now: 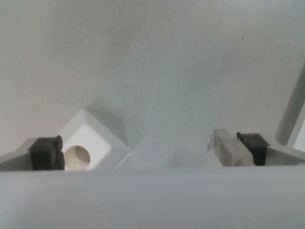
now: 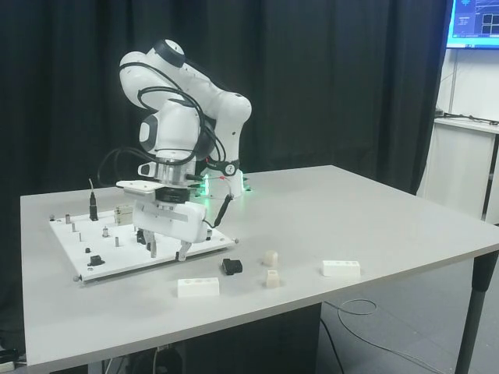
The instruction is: Place Ethernet.
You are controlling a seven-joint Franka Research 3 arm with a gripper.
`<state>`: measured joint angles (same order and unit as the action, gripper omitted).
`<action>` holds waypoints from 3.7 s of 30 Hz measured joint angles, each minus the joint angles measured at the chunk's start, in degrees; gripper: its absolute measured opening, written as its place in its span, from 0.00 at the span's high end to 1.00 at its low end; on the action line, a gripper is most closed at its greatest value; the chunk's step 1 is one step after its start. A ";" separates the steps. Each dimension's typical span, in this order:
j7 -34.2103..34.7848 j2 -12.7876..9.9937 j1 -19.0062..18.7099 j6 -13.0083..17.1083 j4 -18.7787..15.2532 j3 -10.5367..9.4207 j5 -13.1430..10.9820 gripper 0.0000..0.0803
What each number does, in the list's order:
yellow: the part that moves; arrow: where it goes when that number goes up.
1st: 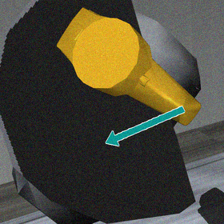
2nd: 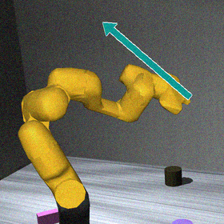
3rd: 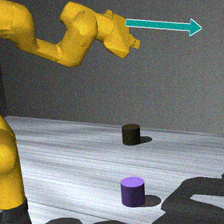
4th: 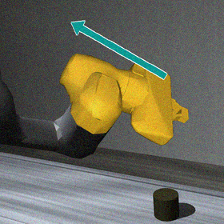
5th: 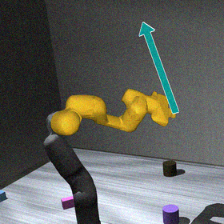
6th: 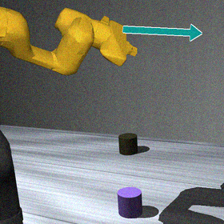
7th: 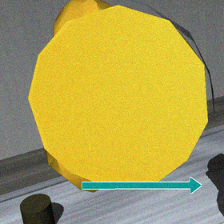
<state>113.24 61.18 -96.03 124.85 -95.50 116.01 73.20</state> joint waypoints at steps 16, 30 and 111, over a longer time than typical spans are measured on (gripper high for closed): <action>0.00 0.01 -0.36 0.01 0.23 0.02 0.00 0.00; 0.00 0.01 -0.44 0.01 0.29 0.02 0.00 0.00; -3.82 4.92 -7.67 6.50 7.63 8.00 0.10 0.00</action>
<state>109.42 66.10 -103.70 131.35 -87.88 124.00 73.30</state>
